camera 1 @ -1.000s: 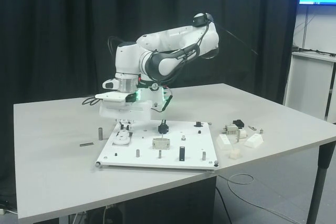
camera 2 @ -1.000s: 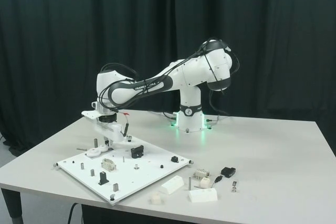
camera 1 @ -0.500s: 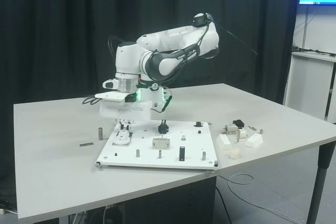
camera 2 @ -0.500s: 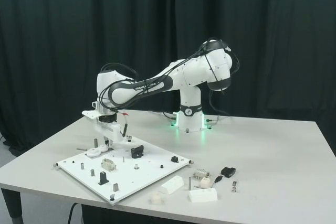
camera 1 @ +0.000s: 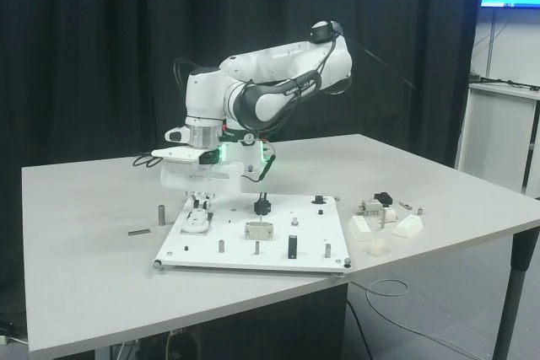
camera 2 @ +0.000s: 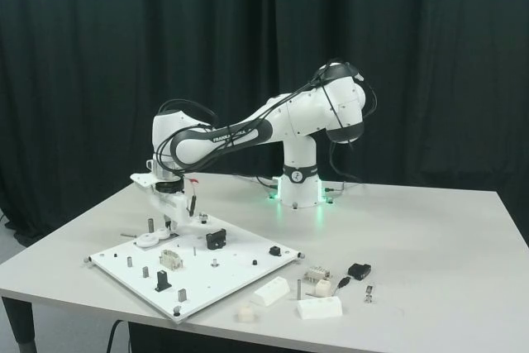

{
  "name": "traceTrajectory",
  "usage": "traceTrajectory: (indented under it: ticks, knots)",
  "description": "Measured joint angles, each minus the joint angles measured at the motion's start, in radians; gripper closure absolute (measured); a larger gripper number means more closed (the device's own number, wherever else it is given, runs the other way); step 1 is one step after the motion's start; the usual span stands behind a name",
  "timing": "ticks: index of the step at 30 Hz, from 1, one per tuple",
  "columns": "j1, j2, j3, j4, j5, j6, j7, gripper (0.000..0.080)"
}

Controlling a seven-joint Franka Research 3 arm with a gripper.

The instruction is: Remove small gear.

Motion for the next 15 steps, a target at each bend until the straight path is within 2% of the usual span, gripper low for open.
traceTrajectory:
  ticks: [5,12,15]
  knots:
    - [0.000,0.000,0.000,0.000,0.000,0.000,-0.082,0.0663]
    - [0.000,0.000,0.000,0.000,0.000,0.000,-0.009,0.0663]
    - [0.000,0.000,-0.001,0.000,0.000,0.000,-0.013,0.0663]
